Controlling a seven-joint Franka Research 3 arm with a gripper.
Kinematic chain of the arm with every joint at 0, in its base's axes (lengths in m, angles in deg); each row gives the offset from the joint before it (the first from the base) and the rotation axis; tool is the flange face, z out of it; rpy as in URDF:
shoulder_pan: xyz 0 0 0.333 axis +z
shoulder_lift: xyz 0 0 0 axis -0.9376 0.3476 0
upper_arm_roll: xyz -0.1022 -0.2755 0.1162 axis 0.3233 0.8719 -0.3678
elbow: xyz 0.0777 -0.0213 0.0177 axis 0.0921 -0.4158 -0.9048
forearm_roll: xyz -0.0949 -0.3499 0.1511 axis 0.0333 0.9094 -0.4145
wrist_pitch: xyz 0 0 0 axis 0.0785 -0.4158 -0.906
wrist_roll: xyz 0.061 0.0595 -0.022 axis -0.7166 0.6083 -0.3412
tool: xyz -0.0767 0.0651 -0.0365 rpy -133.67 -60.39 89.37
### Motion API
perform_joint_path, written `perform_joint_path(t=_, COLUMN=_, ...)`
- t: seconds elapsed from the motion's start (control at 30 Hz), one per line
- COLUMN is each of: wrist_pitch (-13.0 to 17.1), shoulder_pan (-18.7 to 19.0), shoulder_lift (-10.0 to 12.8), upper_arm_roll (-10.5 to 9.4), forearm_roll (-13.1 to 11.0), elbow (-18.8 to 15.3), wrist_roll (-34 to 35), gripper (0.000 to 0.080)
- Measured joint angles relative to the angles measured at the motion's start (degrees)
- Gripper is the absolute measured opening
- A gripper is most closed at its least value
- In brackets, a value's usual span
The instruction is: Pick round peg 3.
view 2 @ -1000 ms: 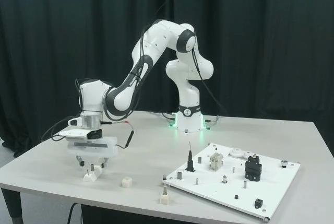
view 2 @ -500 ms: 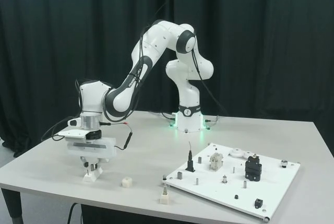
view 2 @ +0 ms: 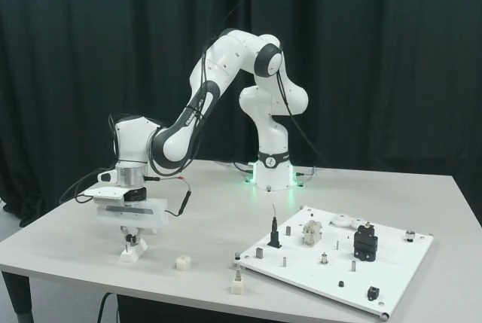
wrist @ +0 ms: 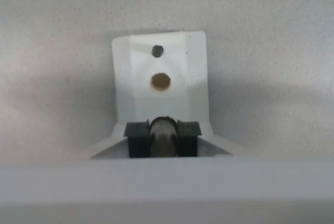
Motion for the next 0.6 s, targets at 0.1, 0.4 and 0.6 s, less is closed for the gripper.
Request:
perform_joint_path(t=0.1, wrist_pitch=-0.01, shoulder_pan=0.0, shoulder_lift=0.0, upper_arm_roll=0.0, forearm_roll=0.0, elbow=0.1, wrist_roll=0.0, gripper=0.0107)
perform_joint_path(t=0.4, wrist_pitch=-1.69, shoulder_pan=0.01, shoulder_lift=-0.87, upper_arm_roll=0.73, forearm_roll=0.06, elbow=1.38, wrist_roll=0.0, gripper=0.0106)
perform_joint_path(t=0.6, wrist_pitch=-4.8, shoulder_pan=0.03, shoulder_lift=-2.92, upper_arm_roll=1.78, forearm_roll=0.47, elbow=1.92, wrist_roll=0.0, gripper=0.0106)
